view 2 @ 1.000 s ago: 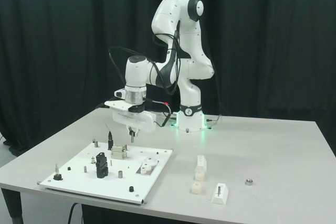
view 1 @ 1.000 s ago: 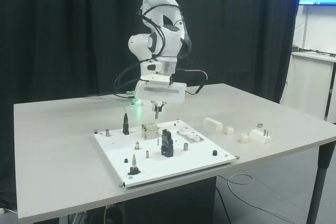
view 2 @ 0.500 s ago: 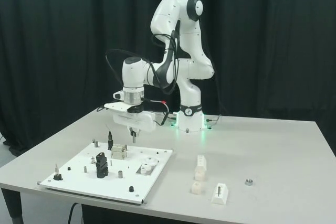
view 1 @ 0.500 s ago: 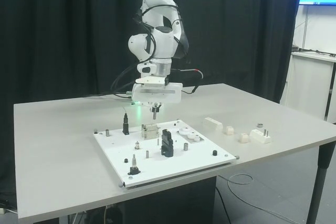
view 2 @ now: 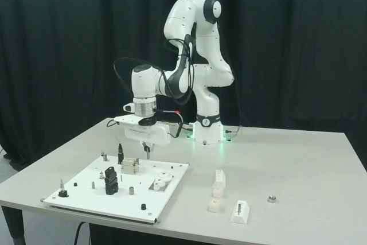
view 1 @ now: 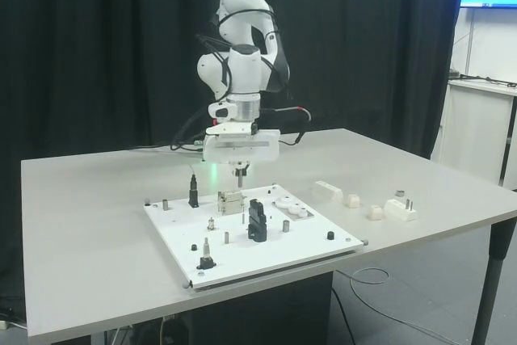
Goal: Insert round peg 3.
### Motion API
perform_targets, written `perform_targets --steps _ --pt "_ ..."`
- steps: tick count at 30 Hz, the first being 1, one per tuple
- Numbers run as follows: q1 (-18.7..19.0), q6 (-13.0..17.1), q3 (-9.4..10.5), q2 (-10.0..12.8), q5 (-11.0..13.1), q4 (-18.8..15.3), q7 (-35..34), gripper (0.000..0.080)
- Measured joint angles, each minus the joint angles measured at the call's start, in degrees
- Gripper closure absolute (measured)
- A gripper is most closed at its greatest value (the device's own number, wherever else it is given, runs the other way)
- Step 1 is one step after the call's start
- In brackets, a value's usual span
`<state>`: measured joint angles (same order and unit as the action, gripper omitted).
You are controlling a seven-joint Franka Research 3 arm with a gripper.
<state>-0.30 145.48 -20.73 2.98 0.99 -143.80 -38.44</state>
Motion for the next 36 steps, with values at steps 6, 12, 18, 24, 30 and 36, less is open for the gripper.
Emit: perform_targets --steps 6,12,18,24,30,36 --pt "0.1 1.7 0.10 1.6 2.2 0.0 1.5 0.0692" --pt "0.6 2.6 0.13 3.2 4.6 -0.2 2.8 0.0692" --pt "1.3 2.7 0.14 4.6 6.7 -0.4 3.7 0.0692" --pt "1.5 2.9 0.06 4.7 7.5 -0.7 3.8 0.0692" --pt "1.5 1.7 -0.48 3.3 7.3 -1.3 4.0 0.0692" --pt "1.5 -1.7 -1.52 0.8 7.3 -1.6 5.2 0.0692"
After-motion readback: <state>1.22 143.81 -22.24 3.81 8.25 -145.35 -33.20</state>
